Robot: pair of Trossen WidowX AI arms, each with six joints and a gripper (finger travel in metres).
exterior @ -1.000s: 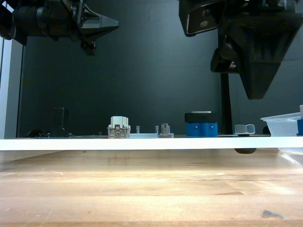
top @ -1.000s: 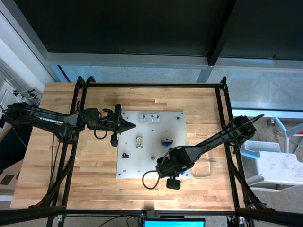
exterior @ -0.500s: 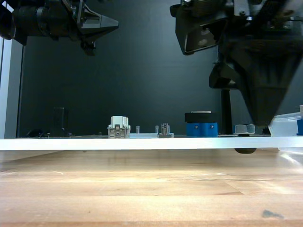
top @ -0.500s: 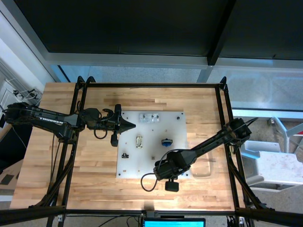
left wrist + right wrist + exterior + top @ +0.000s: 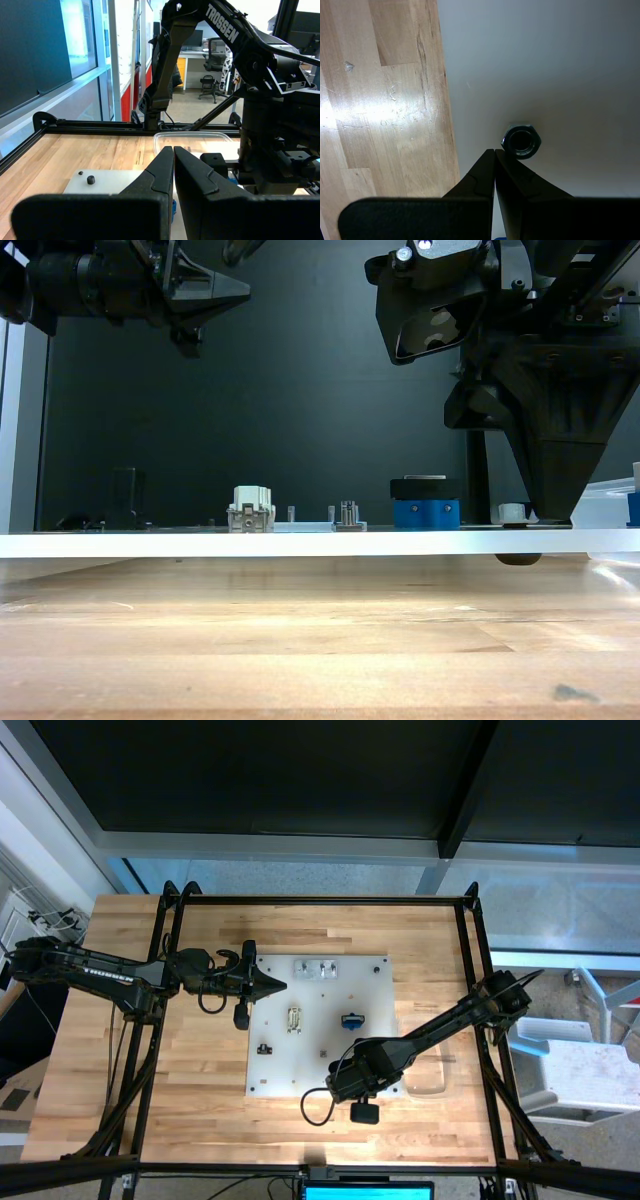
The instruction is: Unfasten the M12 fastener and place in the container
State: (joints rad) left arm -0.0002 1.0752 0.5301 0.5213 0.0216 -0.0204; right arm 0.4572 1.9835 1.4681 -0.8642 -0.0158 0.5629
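Observation:
The small silver M12 nut (image 5: 521, 141) sits low on the white board (image 5: 545, 60). Its hole looks dark, and I cannot tell whether the stud fills it. In the low view the nut (image 5: 511, 512) stands on a thin dark base just left of my right gripper (image 5: 550, 518). That gripper (image 5: 495, 151) is shut on nothing, its tips level with the nut and close beside it. The clear container (image 5: 432, 1080) lies right of the board and I see nothing in it. My left gripper (image 5: 280, 986) hangs shut over the board's far left edge.
On the board stand a blue and black block (image 5: 425, 508), a grey connector (image 5: 250, 510) and a small silver post (image 5: 348, 514). The black frame rails (image 5: 478, 980) border the wooden table. The right arm slants over the container.
The right gripper has come down to board level, and its tip now stands right beside the nut, covering part of it in the low view. The left arm has not moved.

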